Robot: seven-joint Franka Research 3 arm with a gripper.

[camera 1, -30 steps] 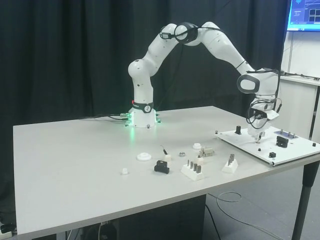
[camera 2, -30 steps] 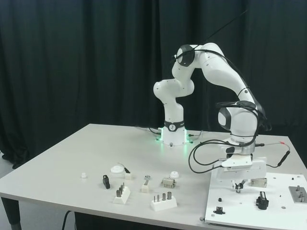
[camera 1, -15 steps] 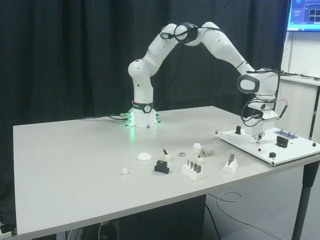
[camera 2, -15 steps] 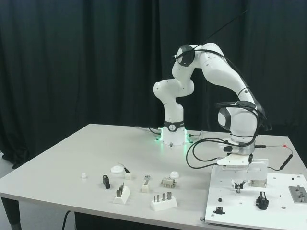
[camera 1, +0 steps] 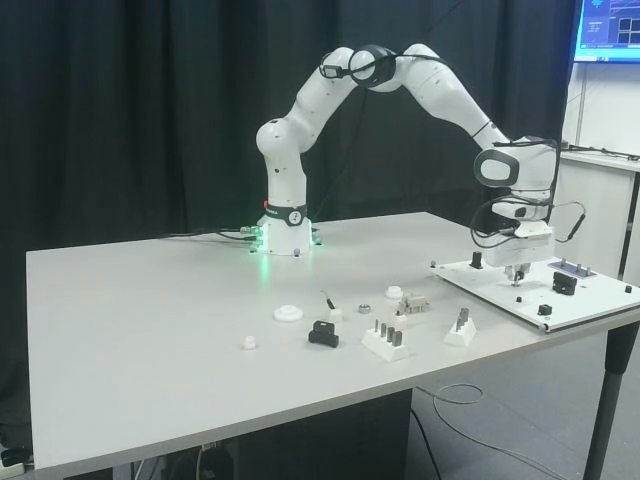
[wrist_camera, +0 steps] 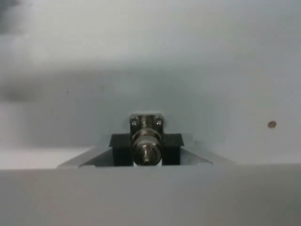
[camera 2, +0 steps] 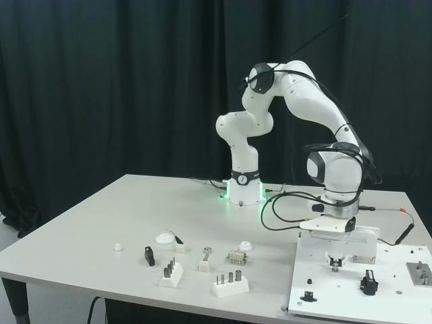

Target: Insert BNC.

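Note:
In the wrist view a metal BNC connector point(wrist_camera: 146, 143) sits between two black finger pads point(wrist_camera: 120, 149) that press on its sides; a small square flange with screws shows just behind it. My gripper point(camera 1: 517, 270) points straight down onto the white board point(camera 1: 590, 302) at the table's right end, shut on the connector. From the second room view the gripper point(camera 2: 334, 263) touches down at the board's point(camera 2: 351, 300) back part. A thin cable point(camera 2: 398, 233) loops from the wrist. The socket under the connector is hidden.
Black fixtures point(camera 1: 564, 284) point(camera 1: 477, 260) stand on the board near the gripper. On the table left of the board lie white pin holders point(camera 1: 386, 341) point(camera 1: 460, 329), a black part point(camera 1: 322, 333), a white disc point(camera 1: 289, 313) and a small white cap point(camera 1: 249, 342). The arm's base point(camera 1: 285, 235) glows green.
The wrist has turned about its vertical axis over the same spot on the board, and the cable loop has swung round with it. The gripper stays down on the connector.

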